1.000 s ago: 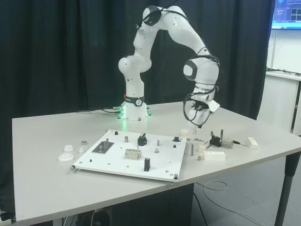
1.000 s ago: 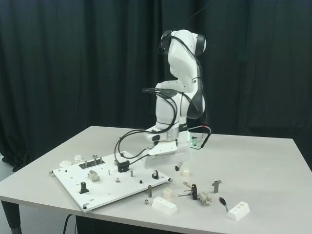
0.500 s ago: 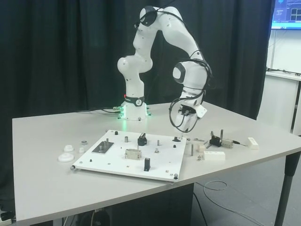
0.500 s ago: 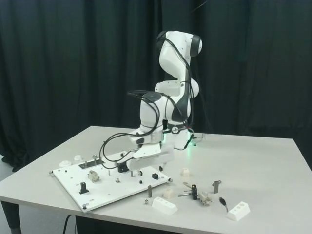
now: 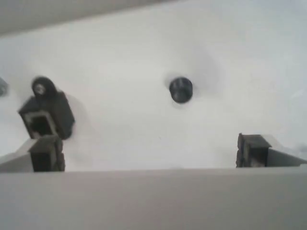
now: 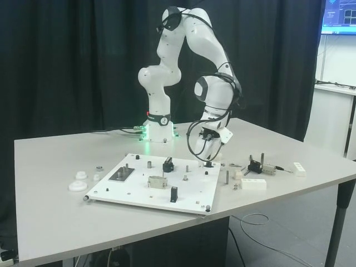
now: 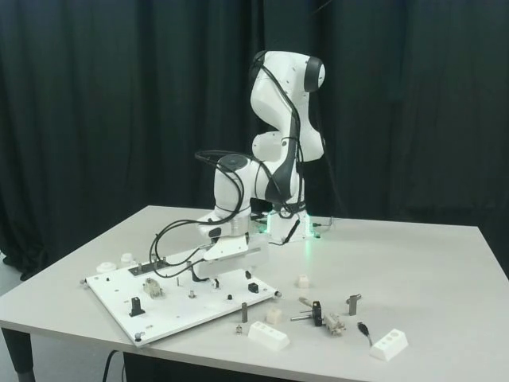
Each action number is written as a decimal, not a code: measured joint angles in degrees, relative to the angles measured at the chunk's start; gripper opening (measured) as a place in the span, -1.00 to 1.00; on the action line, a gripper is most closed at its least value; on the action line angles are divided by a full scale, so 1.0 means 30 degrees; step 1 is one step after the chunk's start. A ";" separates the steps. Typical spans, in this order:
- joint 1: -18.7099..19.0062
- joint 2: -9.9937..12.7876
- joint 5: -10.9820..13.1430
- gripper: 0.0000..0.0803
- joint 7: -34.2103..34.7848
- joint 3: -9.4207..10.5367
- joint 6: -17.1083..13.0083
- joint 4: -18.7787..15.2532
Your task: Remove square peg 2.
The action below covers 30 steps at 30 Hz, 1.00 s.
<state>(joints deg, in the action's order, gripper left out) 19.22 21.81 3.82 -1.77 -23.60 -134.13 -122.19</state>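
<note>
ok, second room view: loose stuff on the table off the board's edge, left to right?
Upright grey pin → long white block → black clamp part → upright grey post → white block nearest the table edge.

We are looking at a black curtain (image 6: 72, 61) hanging behind the grey table (image 6: 50, 167), with a white cabinet (image 6: 334, 114) standing off to one side.
</note>
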 joint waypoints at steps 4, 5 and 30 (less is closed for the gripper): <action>-0.0221 -0.0136 -0.0008 0.99 -0.0343 0.0000 -0.0271 -0.0353; -0.0262 -0.0176 -0.0012 0.99 -0.0410 0.0000 -0.0321 -0.0429; -0.1444 -0.0830 -0.0237 0.99 -0.2616 -0.0043 -0.2317 -0.2404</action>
<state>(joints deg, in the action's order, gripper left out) 14.88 19.32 3.11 -9.62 -23.73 -141.08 -129.40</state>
